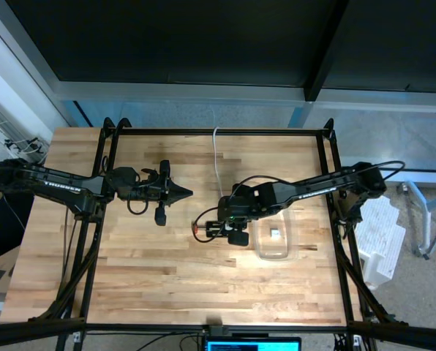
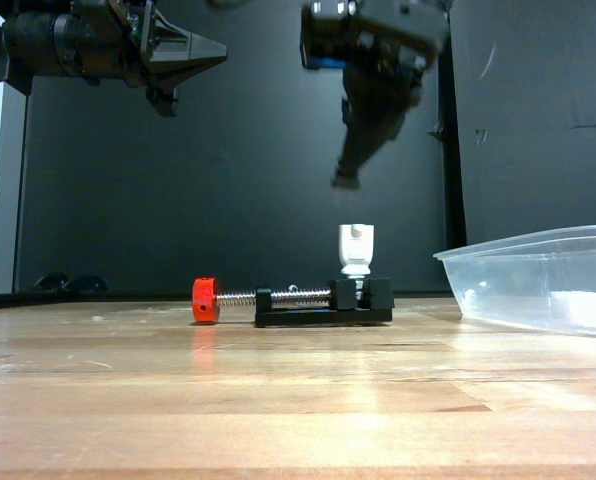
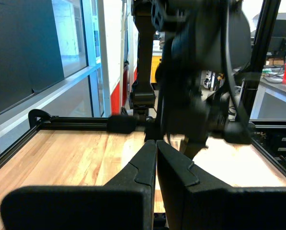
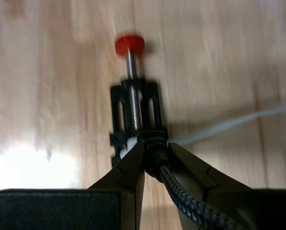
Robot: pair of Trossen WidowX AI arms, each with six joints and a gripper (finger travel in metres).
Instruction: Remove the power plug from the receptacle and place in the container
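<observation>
Wooden counter [image 1: 130, 256] carries the clamped receptacle [image 2: 356, 245]; right pincer [image 2: 347, 181] hangs above it, pinching the power plug [image 4: 155, 149]. Left pincer [image 1: 186, 194], pressed together, hovers well apart.

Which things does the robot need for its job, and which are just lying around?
Needed: power plug, pinched in right gripper above the receptacle; container.
Just there: black clamp, white cord, left gripper parked shut over the table's left.

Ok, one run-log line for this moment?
left gripper: shut, parked aloft | right gripper: shut on power plug, just above receptacle | container: plug not yet in
</observation>
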